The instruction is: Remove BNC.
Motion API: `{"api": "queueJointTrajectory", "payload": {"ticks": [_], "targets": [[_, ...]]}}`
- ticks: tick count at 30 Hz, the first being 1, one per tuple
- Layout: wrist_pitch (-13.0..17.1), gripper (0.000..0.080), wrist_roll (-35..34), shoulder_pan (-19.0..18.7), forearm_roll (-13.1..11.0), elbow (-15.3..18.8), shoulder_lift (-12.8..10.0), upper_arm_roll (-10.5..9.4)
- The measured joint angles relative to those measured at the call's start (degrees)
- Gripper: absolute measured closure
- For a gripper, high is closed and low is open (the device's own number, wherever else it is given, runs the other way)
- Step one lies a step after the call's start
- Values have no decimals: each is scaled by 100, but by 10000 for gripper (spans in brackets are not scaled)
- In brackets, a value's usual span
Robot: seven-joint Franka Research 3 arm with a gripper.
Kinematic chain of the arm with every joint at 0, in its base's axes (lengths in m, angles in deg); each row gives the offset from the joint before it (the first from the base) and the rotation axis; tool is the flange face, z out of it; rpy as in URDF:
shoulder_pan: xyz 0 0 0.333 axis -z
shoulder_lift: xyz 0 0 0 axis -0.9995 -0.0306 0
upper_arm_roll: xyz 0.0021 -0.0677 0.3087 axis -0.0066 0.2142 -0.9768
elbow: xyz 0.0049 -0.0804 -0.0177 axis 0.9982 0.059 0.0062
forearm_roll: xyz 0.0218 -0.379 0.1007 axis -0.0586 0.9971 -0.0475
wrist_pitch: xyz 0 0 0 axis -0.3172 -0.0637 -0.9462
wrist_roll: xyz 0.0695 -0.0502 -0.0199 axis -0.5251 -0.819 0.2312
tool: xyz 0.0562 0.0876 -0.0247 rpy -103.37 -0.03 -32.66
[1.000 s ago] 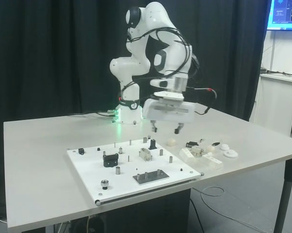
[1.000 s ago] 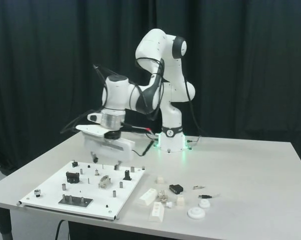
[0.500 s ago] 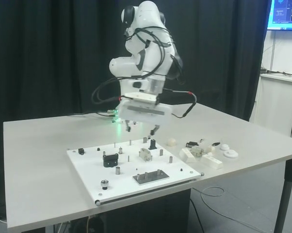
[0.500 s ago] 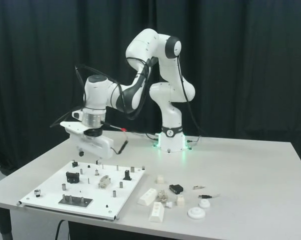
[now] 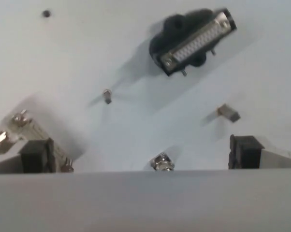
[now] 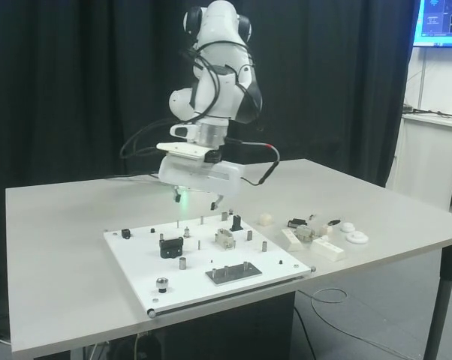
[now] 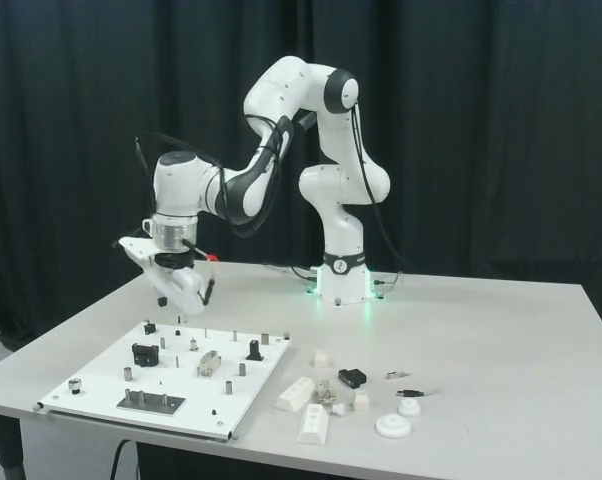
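In the wrist view a small metal BNC connector (image 5: 162, 163) stands upright on the white board (image 5: 136, 53), between my two black fingertips. My gripper (image 5: 140, 153) is open and holds nothing, one fingertip (image 5: 36, 154) on each side of the connector. In the room views the gripper (image 6: 196, 200) (image 7: 171, 300) hovers above the far edge of the board (image 6: 136, 259) (image 7: 101, 385), apart from it. The BNC (image 6: 187, 233) (image 7: 193, 343) shows as a small metal stub in the board's far half.
A black D-sub connector (image 5: 191, 41) (image 6: 171, 246), a metal D-sub connector (image 6: 224, 238), several pegs, a grey plate (image 6: 233, 273) and a round socket (image 6: 162, 284) are on the board. Loose white and black parts (image 6: 316, 236) (image 7: 351, 395) lie on the grey table beside it.
The arm has swung from above the loose parts across to the board's far edge. The gripper stayed open and holds nothing.
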Motion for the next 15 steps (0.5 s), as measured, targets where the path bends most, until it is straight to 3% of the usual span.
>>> {"api": "queueJointTrajectory", "payload": {"ticks": [9, 15], "targets": [[469, 3, -546, 0, -462, 548, 154, 142], [654, 3, -1157, 0, -577, 883, 205, 193]]}}
